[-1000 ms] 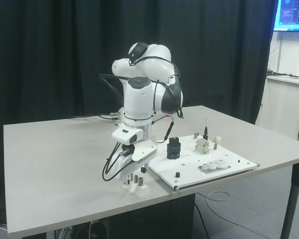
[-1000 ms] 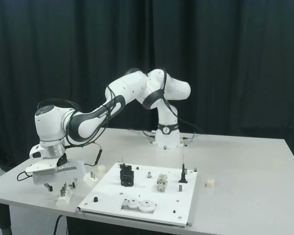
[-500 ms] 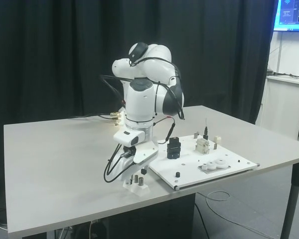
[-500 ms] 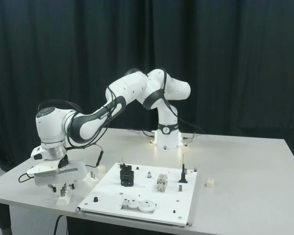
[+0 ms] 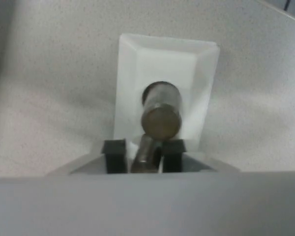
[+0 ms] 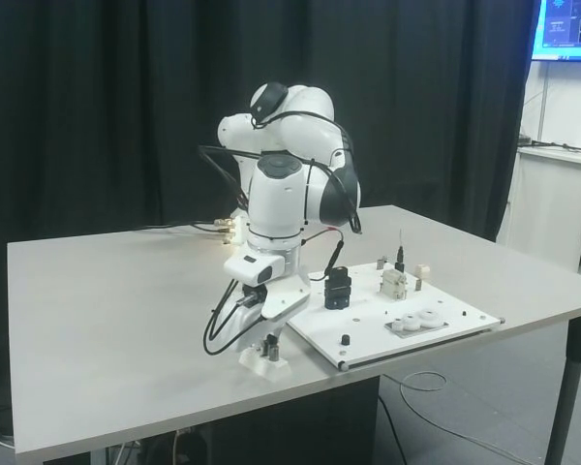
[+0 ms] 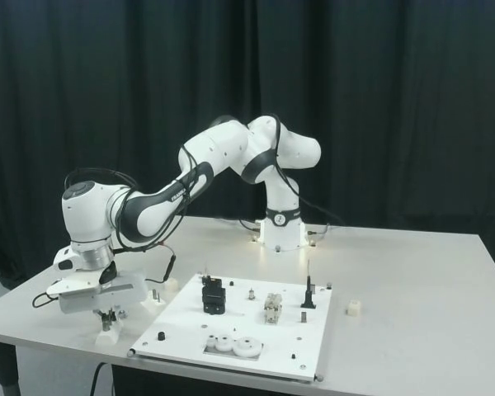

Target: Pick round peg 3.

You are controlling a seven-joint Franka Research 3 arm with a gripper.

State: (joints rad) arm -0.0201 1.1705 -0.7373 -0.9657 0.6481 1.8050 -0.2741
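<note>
A small white holder (image 5: 162,59) stands near the table's front edge, beside the white board, and carries several grey round pegs. In the wrist view a thick peg (image 5: 161,115) stands upright in it. A thinner peg (image 5: 145,153) rises between my black fingertips (image 5: 114,147). My gripper (image 5: 143,147) is open, with a narrow gap on each side of that thin peg. In the room views the gripper (image 6: 268,341) (image 7: 107,318) sits low over the holder (image 6: 263,364) (image 7: 106,336), and the hand hides the pegs' tops.
The white assembly board (image 6: 368,339) (image 7: 181,326) lies right beside the holder. It carries a black block (image 6: 337,288), white gears (image 6: 416,322) and thin upright pins. A second small holder (image 7: 154,297) and a white cube (image 7: 354,308) rest on the grey table.
The arm has lowered the gripper straight down onto the holder and shifted slightly toward the board; the pegs now sit between and under the fingers.
</note>
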